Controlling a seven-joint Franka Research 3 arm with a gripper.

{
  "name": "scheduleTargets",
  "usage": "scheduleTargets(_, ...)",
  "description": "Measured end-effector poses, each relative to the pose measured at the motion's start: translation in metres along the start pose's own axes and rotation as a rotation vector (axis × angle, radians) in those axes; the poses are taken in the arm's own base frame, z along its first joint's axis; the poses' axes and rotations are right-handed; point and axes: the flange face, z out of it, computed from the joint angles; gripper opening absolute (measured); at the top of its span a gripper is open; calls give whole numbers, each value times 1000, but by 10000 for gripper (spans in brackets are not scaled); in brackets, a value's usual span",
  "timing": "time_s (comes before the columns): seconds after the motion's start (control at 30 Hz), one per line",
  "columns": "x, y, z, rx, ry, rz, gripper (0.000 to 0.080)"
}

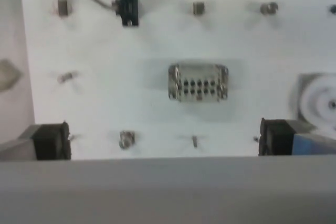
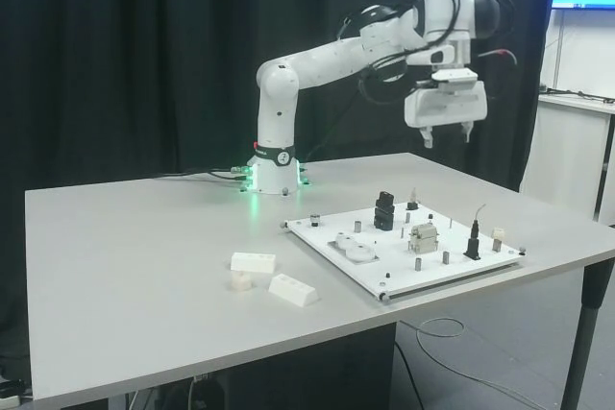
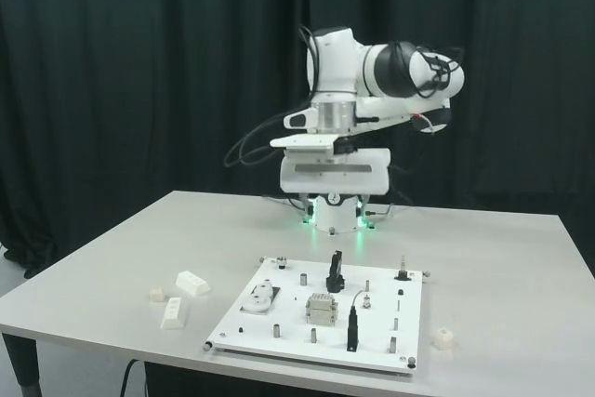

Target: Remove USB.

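The USB plug (image 2: 473, 242) is a small black body with a short grey cable, standing upright in the white board (image 2: 404, 280) near its front edge. It shows in the second room view (image 3: 353, 332) and in the wrist view (image 1: 128, 7). My gripper (image 2: 447, 136) hangs high above the board's far side, open, with nothing between its fingers. From the second room view the gripper (image 3: 334, 202) is well behind and above the plug. In the wrist view the gripper (image 1: 164, 140) has both black fingertips (image 1: 50, 140) wide apart over the board (image 1: 131, 103).
On the board stand a grey multi-pin connector (image 2: 423, 235), a black upright part (image 2: 384, 210), a white round piece (image 2: 357, 249) and several small pegs. White blocks (image 2: 253, 262) (image 2: 293, 289) lie on the grey table left of the board. A small white piece (image 3: 442, 337) lies beside the board.
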Motion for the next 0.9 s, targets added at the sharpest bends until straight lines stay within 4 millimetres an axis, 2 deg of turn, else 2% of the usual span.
scheduleTargets(0.4,9,-41,45,-14,21,28,800)
scheduleTargets(0.67,16,-55,73,-31,-16,58,800)
scheduleTargets(0.9,13,-66,97,-44,-55,64,800)
